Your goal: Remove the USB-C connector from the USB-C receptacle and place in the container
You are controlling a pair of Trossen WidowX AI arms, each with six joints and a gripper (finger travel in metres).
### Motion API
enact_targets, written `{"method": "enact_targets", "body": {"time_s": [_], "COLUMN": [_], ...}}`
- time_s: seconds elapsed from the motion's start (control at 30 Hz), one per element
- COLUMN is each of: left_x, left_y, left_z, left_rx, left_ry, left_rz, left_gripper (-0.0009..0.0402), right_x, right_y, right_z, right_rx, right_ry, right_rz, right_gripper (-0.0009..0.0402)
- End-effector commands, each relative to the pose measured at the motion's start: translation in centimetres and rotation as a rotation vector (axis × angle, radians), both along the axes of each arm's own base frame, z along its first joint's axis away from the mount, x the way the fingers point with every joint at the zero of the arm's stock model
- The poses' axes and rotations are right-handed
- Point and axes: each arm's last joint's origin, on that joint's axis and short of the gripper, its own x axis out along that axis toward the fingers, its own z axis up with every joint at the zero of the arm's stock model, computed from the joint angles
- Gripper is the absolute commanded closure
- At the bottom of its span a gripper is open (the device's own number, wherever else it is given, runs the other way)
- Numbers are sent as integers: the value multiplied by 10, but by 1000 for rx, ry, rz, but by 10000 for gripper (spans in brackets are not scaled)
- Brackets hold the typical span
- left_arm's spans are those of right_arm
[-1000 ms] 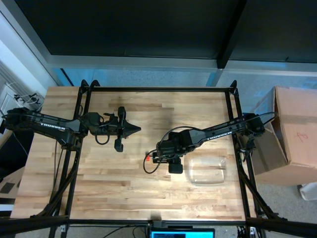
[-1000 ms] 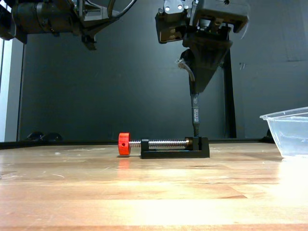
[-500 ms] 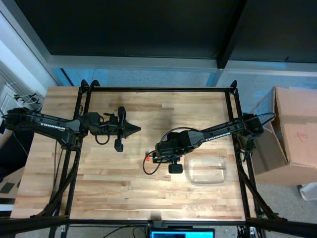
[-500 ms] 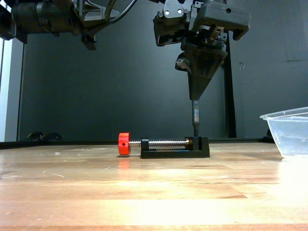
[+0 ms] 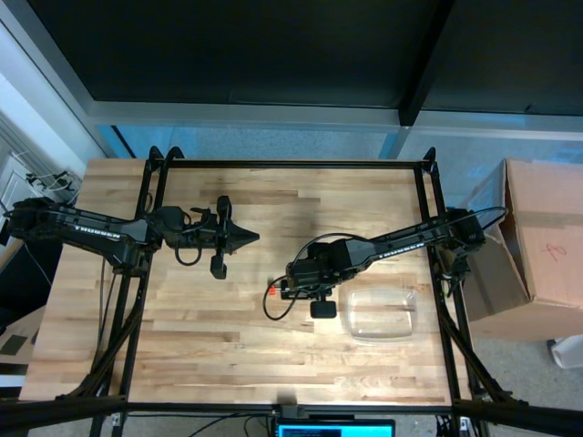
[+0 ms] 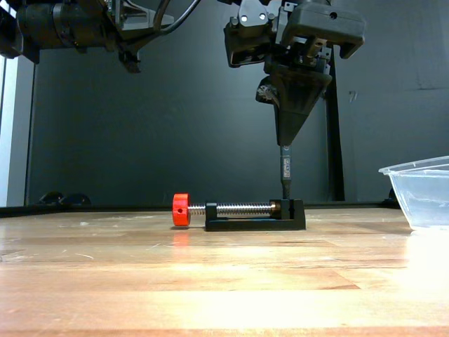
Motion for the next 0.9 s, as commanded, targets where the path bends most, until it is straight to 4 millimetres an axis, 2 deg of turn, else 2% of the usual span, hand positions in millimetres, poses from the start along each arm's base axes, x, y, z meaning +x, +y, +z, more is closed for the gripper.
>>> {"method": "enact_targets", "body": {"time_s": [0.03,0.27,0.43,0.7,0.9], "left_x": [0,0,0,0,0], "left_y": [0,0,0,0,0], "left_z": [0,0,0,0,0], "left_rx": [0,0,0,0,0], "left_ry": [0,-1,-1,1,2], "left_rz": [0,0,0,0,0], "left_gripper": [393,393,393,393,393], "right_x": [-1,-1,-8,-30,-63], "right_y": [0,1,9,36,51], "right_z": [7,23,25,30,29], "right_rx": [4,7,10,39,74], "right_ry": [-18,-28,-17,-24,-23], "right_rz": [0,-4,3,5,-39], "right_gripper": [393,393,393,393,393]}}
